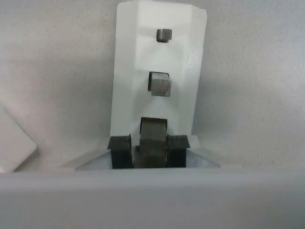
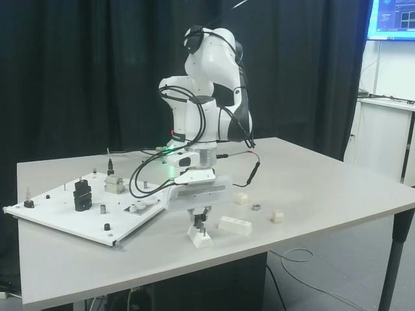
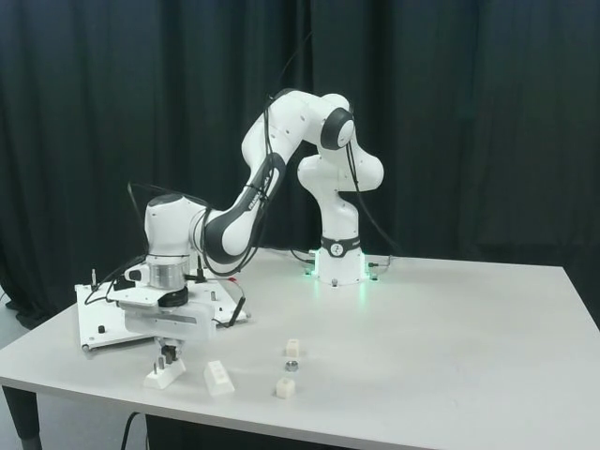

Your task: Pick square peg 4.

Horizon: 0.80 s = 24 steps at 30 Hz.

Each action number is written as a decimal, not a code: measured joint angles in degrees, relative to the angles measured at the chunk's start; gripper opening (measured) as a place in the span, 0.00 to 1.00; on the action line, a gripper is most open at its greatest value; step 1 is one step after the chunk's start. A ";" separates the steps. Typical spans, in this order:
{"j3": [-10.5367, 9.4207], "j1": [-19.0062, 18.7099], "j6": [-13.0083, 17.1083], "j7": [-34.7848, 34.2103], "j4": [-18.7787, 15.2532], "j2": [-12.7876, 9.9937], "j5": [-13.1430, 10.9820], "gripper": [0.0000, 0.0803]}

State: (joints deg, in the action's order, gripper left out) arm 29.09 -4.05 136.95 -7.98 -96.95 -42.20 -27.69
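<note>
A white peg holder (image 1: 143,47) lies on the grey table and carries three grey square pegs in a row. The largest peg (image 1: 152,136) stands between my black fingertips, and my gripper (image 1: 150,151) is shut on it. The middle peg (image 1: 159,83) and the smallest peg (image 1: 164,34) sit further along the holder, untouched. In the first room view my gripper (image 2: 200,221) points straight down onto the holder (image 2: 201,240) near the table's front edge. The second room view shows the gripper (image 3: 167,356) low over the holder (image 3: 164,375).
A white block (image 2: 235,225) lies just beside the holder. Two small white cubes (image 2: 242,198) (image 2: 277,216) and a small ring (image 2: 257,207) lie beyond it. A white board (image 2: 65,217) with several mounted parts lies to one side of the gripper.
</note>
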 joint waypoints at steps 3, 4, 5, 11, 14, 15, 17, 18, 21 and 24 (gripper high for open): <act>0.16 0.00 -1.25 0.00 0.73 0.10 0.31 0.19; 0.23 0.00 -1.74 0.00 1.01 0.13 0.43 0.19; 0.30 0.00 -2.27 0.00 1.29 0.20 0.57 0.19; 0.66 -0.01 -5.42 -0.30 2.65 1.22 1.80 0.19; 0.82 -0.01 -7.21 -0.51 3.25 1.93 2.54 0.19; 0.86 -0.01 -7.77 -0.69 3.40 2.23 2.81 0.19; 0.91 -0.02 -8.96 -1.21 3.72 2.81 3.56 0.19; 0.93 -0.02 -9.54 -1.55 3.89 3.10 3.96 0.19; 0.93 -0.06 -11.17 -2.43 4.38 3.99 5.19 0.19; 0.93 -0.14 -12.55 -2.91 4.77 4.85 6.33 0.19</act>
State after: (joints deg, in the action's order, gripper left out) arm 30.02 -4.20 124.40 -10.89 -92.19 -37.35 -21.36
